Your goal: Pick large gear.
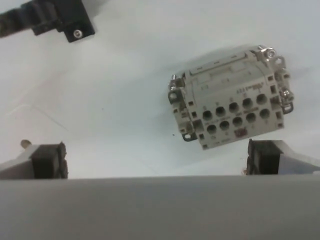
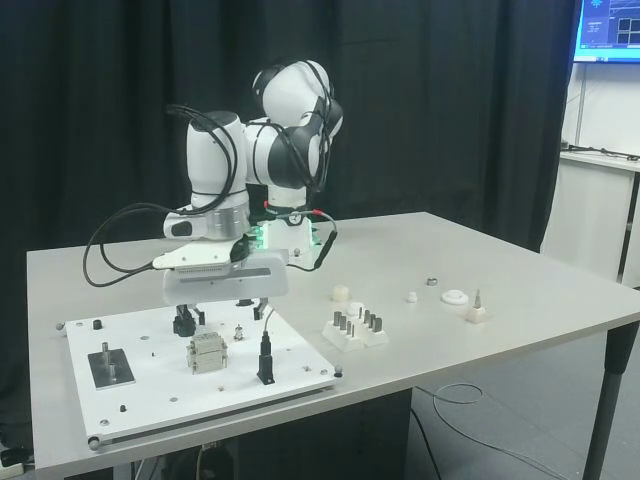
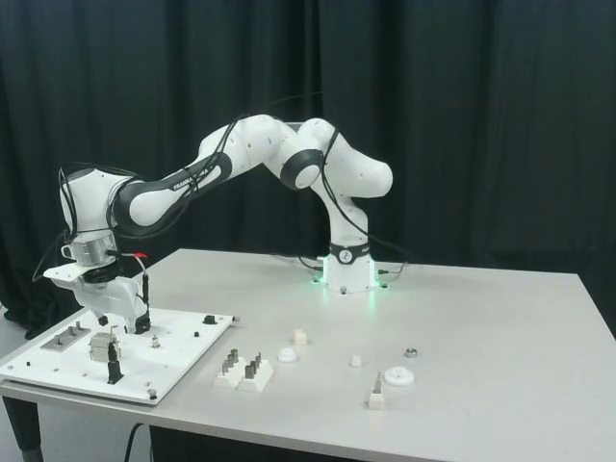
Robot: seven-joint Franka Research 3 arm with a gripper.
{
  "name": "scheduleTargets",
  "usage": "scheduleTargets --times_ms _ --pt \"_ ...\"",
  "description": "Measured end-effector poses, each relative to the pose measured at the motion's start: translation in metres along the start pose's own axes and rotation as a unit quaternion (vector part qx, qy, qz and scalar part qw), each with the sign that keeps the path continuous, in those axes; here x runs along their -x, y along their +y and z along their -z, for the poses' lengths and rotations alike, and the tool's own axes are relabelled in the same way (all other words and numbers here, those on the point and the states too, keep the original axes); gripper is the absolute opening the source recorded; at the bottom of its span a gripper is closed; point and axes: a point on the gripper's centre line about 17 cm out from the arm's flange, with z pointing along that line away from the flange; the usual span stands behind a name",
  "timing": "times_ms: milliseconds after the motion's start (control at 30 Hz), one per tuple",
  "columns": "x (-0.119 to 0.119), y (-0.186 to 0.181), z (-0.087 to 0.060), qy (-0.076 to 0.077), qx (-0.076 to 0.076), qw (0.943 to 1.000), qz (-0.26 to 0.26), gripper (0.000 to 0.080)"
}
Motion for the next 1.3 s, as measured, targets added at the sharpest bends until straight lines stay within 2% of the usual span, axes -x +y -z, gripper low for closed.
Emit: scheduleTargets --times_ms 600,800,1000,1300 --pt "0.008 0.023 0.0 -0.003 0.003 1.0 0.008 0.08" --pt "0.012 0.025 0.001 -0.006 -0.001 0.9999 0.015 0.08" --pt "0.02 0.015 0.004 -0.016 -0.019 0.9994 0.023 0.08" --pt "0.036 -0.024 0.002 -0.039 -0.063 0.9966 0.036 0.08"
